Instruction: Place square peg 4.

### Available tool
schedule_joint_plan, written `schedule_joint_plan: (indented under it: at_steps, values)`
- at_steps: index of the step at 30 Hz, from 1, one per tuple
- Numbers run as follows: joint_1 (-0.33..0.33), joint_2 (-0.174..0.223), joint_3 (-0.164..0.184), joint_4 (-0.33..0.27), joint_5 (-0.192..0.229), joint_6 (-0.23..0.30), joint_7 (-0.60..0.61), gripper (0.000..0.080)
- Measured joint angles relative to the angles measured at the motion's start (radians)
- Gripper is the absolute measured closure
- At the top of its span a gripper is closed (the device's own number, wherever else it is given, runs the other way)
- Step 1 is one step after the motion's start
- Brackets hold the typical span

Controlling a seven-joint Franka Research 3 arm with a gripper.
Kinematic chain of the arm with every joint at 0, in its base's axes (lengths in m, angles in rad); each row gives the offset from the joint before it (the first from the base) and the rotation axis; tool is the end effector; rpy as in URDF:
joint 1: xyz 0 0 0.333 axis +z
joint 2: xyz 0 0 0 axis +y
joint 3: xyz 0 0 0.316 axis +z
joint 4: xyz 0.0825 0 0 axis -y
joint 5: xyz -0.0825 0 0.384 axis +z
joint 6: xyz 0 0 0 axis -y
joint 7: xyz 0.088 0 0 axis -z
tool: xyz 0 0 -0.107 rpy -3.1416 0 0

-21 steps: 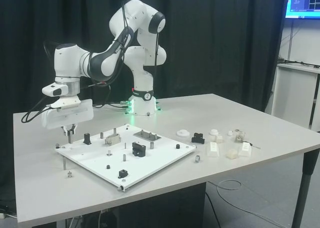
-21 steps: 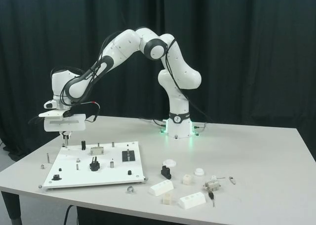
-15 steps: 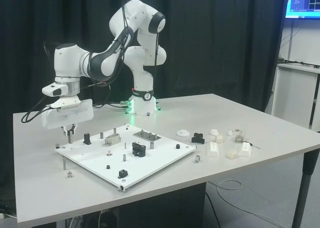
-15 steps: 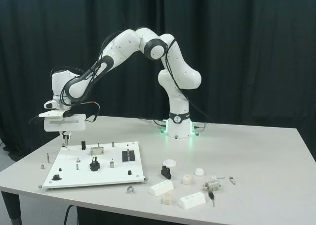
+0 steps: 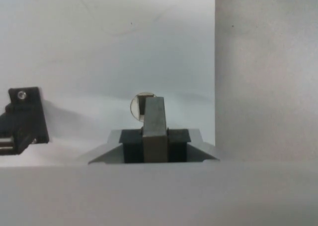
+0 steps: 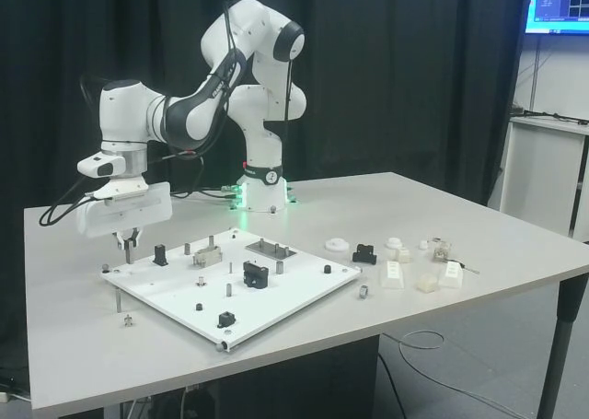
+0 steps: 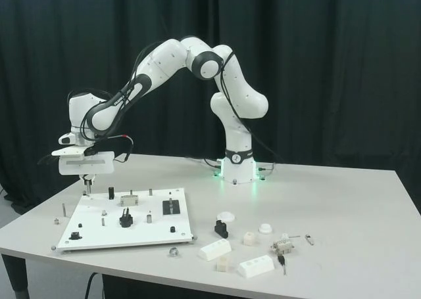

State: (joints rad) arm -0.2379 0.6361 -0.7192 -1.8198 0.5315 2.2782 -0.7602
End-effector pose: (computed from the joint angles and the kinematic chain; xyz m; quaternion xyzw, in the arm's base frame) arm 0.4120 -0.4986 0.2583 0.9751 -0.2214 0.0075 0.0095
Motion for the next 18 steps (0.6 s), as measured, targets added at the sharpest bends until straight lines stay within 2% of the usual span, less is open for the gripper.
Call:
schedule_joint_plan:
  at_steps: [18]
  values:
    - [0.000,0.000,0.007,0.001,0.001,0.012,0.000,0.0707]
